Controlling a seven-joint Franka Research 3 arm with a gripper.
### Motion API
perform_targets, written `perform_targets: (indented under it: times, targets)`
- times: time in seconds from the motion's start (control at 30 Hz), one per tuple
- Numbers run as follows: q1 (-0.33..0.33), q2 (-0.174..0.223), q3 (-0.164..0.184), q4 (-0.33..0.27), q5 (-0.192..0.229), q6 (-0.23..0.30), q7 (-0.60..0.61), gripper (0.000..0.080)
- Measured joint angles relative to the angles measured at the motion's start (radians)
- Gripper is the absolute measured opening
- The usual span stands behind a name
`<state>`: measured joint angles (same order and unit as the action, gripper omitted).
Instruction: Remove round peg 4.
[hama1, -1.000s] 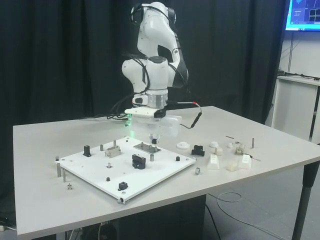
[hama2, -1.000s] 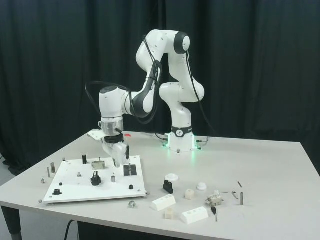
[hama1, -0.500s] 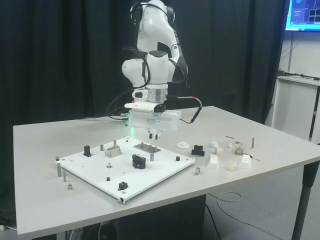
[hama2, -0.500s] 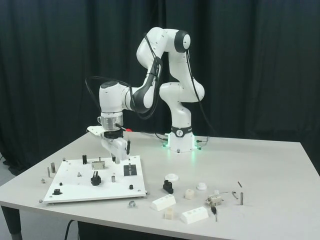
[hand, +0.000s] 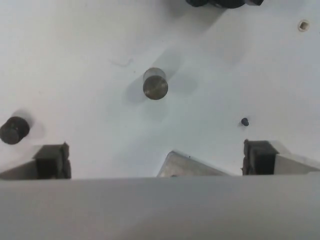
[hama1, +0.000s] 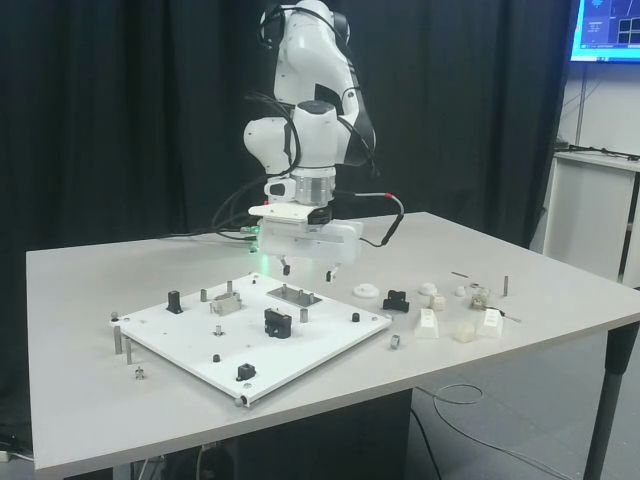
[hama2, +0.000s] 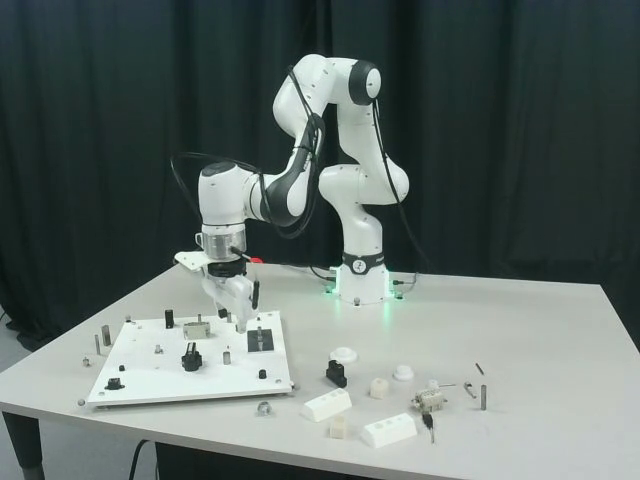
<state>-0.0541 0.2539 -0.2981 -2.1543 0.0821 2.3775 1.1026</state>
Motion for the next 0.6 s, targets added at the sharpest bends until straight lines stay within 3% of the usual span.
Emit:
perform_targets:
  times: [0.03, 0.07, 0.6]
  targets:
    - [0.000, 0.000, 0.000, 0.000, 0.000, 0.001, 0.001, 0.0729]
    - [0.000, 0.000, 0.000, 0.000, 0.000, 0.001, 0.003, 0.0782]
    - [-0.001, 0.000, -0.003, 0.000, 0.000, 0.013, 0.007, 0.0799]
